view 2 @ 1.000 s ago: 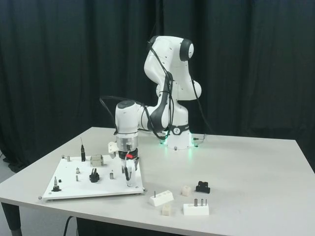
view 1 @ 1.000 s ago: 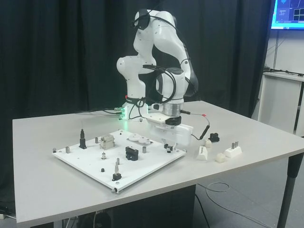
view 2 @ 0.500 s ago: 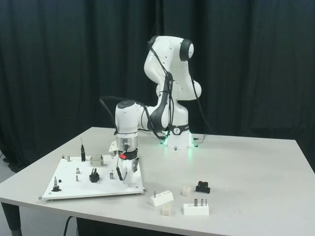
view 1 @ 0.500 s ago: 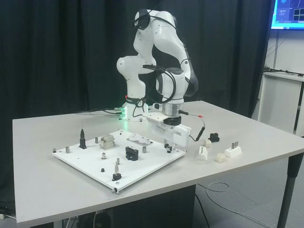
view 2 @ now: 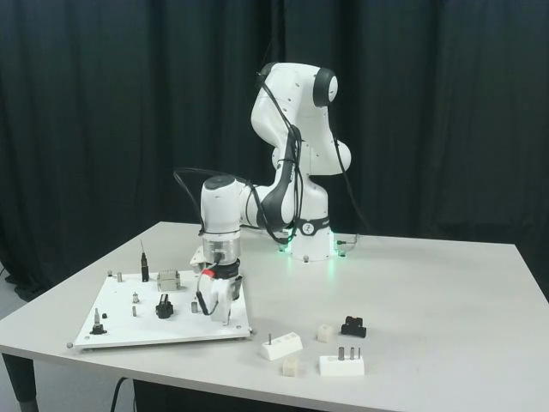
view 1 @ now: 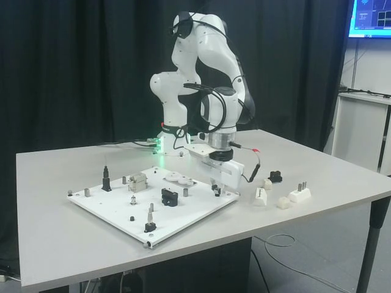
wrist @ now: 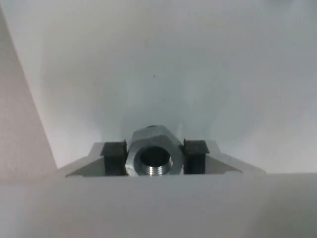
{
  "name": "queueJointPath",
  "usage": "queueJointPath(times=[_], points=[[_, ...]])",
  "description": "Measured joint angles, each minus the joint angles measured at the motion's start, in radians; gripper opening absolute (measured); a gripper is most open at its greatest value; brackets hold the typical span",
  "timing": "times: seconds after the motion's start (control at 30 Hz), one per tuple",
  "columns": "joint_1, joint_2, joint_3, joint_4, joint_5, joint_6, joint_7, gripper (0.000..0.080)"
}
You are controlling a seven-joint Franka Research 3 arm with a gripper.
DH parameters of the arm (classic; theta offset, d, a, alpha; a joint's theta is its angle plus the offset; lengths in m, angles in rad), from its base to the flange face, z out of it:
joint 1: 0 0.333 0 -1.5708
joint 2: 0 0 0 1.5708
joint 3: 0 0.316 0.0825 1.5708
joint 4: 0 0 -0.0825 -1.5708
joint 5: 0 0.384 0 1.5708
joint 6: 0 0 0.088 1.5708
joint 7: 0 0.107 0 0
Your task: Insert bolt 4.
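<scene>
Since a second ago the wrist has turned and lifted a little above the white board (view 1: 183, 210), so the tool (view 1: 215, 185) now hangs over the board's corner nearest the white blocks rather than reaching out past it. Seen from the wrist, the tool (wrist: 154, 157) is narrow, its two black pads (wrist: 113, 153) pressed against opposite flats of a grey hexagonal bolt (wrist: 151, 151), whose threaded hollow end faces the camera; pale board fills the background behind it. From the second room view the tool (view 2: 212, 300) sits just above the board (view 2: 129, 335), near the edge closest to the arm's base, and the bolt itself is too small to pick out there. On the board, several small fixtures stand in their seats: a black knob (view 2: 163, 306) near the middle, a thin black post (view 2: 143, 262) toward the far edge from the tool, a grey box-shaped part (view 2: 167, 280) beside that post, and a short peg on a black foot (view 2: 99, 324) at the corner farthest from the tool. Beyond the board, on the grey surface (view 2: 446, 300), lie the holders: a white block (view 2: 280, 345) carrying one upright pin, a second white block (view 2: 341, 364) carrying two pins, two small white cubes (view 2: 324, 332) between and near them, and a black clip (view 2: 352, 326) past the cubes, well apart from the tool.
</scene>
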Motion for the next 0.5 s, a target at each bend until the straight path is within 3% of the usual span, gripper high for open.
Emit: queueJointPath(times=[0.5], points=[[0.0, 0.0, 0.0, 0.001, 0.0, -0.003, 0.07, 0.0243]])
